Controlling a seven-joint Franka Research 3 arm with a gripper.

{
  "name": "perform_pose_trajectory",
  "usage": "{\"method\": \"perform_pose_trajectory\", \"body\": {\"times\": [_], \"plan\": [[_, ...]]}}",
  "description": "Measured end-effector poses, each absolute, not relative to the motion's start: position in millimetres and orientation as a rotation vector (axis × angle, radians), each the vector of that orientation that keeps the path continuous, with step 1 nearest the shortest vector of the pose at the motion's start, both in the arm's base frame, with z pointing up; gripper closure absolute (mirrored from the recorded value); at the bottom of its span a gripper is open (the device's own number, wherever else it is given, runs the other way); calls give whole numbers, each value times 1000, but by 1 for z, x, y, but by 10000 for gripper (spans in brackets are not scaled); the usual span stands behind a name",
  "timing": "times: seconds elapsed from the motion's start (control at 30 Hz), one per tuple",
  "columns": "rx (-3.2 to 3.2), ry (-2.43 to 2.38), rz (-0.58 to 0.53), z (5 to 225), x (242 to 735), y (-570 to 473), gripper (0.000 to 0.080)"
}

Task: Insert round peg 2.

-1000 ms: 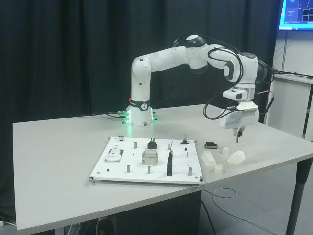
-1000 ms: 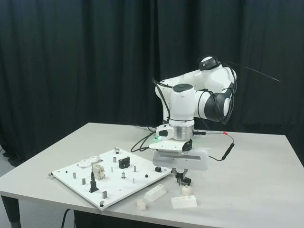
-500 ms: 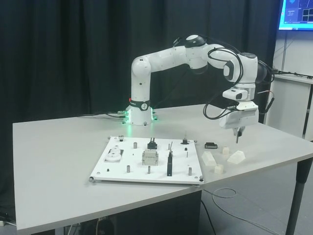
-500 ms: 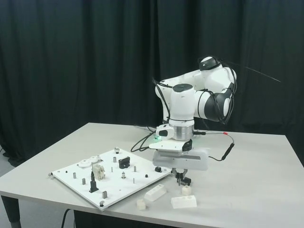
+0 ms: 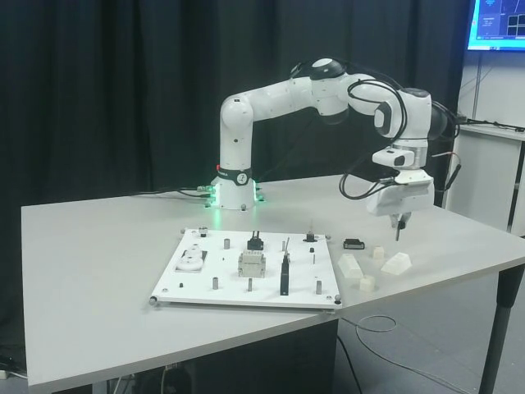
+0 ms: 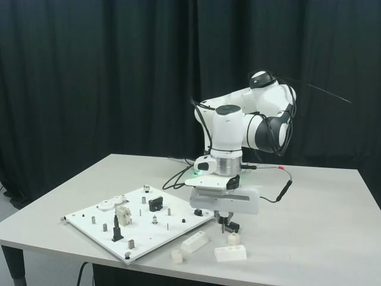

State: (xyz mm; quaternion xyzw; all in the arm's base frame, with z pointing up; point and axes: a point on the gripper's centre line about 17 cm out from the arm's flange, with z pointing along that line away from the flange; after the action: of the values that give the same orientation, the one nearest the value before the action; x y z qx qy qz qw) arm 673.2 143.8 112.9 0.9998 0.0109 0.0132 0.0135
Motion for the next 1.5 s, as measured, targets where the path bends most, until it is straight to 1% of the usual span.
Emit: {"method": "perform_pose_trajectory", "body": {"times": [0.37,1.03,1.23,1.5], "plan": [[3082,-41,65,117,680,119,741],[3021,-224,86,139,676,18,741],[3009,-246,79,138,670,-17,741],[3024,-302,86,130,666,-49,741]]}}
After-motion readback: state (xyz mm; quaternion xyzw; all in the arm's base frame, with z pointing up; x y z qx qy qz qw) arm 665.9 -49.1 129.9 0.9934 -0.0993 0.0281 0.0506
